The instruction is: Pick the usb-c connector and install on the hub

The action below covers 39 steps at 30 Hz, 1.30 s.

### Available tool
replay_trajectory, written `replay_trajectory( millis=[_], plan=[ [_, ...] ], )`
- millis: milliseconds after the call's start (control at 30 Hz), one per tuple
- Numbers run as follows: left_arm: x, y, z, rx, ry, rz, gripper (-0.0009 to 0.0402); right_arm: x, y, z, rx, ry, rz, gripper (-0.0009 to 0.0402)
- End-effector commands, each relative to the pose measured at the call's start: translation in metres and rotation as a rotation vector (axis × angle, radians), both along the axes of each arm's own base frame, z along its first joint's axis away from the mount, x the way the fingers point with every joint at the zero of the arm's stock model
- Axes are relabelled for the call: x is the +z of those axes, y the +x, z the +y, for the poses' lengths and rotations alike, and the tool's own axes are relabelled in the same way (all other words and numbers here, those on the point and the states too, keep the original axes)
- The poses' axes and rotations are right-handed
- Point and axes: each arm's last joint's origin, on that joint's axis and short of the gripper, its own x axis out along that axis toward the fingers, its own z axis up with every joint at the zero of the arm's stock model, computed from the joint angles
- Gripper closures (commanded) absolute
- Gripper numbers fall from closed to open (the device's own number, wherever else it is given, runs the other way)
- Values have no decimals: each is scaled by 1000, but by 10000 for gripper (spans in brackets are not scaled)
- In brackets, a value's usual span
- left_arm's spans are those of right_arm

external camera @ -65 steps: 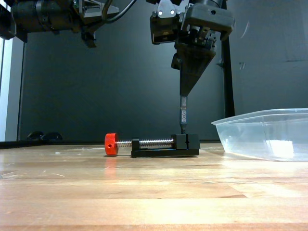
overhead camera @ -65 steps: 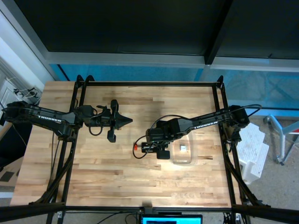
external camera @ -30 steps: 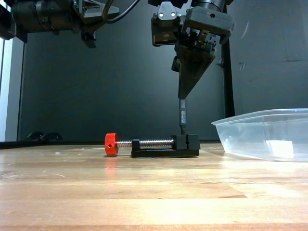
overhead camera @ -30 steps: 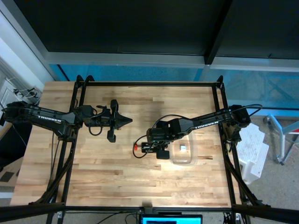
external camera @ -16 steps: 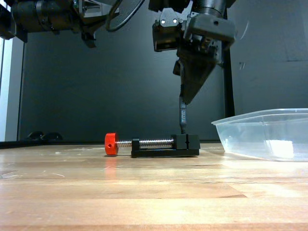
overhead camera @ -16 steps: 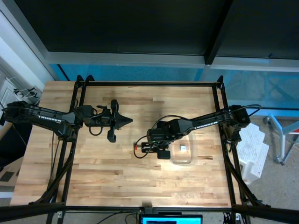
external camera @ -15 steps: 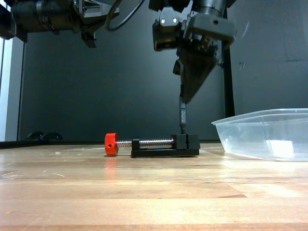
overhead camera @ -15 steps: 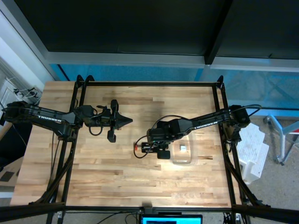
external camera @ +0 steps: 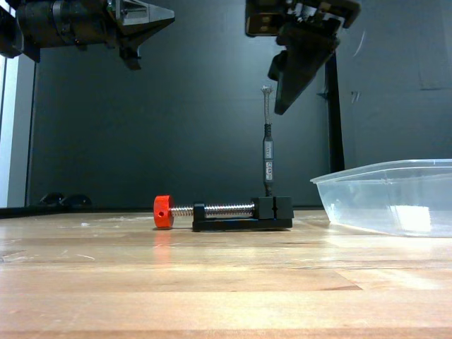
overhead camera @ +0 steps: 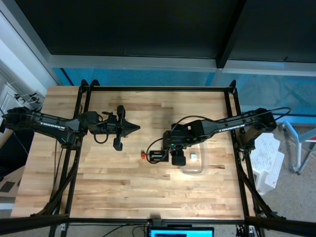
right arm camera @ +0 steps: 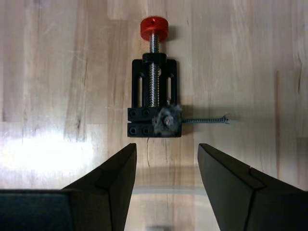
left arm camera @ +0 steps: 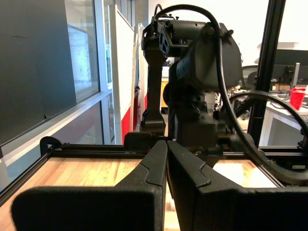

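Right wrist view is giving me the relation that matters. I am looking straight down past my right gripper, its two fingers standing well apart and holding nothing, onto the slim black-and-silver usb-c connector with its short braided cable stub. The connector is standing upright in the end block of the small black screw clamp with the red knob, so its long axis is running vertically, up toward me.

In the low view I am hanging above the stub's frayed top and slightly to the tub's side of it, clear of it (no contact that I can make out). The connector's lower end is sitting in the clamp's block; whether it is fully home I cannot tell. I am judging that any coming move turns on that vertical line. A straight descent would bring my fingers down on either side of the stub, while a sideways drift would risk tipping it.

My left gripper is hovering high over the left half of the pale wooden table, well apart from the clamp, with its fingers pressed together on nothing. The right arm is plainly the nearer one.

The clear shallow plastic tub is sitting just beside the clamp on its right. It is holding one small white piece, and nothing else that I can see.
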Motion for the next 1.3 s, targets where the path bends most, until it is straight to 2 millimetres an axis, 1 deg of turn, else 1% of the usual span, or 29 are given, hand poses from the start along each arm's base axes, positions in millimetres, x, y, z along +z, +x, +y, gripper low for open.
replay_trajectory(
  millis=[33,200,300,633,767,933,1167,1300],
  plan=[
    [0,0,0,0,0,0,393,4,-11,-2,8,1,-34,205],
    [0,0,0,0,0,0,393,7,-25,-4,8,7,-72,206],
    [0,0,0,0,0,-1,393,8,-29,-4,8,12,-100,211],
    [0,0,0,0,0,0,393,8,-30,-5,12,10,-107,237],
    [0,0,0,0,0,0,393,12,-32,-5,27,-2,-127,257],
    [0,0,0,0,0,0,393,26,-38,-12,31,-18,-252,308],
    [0,0,0,0,0,0,393,40,-56,-24,3,-15,-469,396],
    [0,0,0,0,0,0,393,43,-68,-28,-11,-13,-624,387]
  ],
)
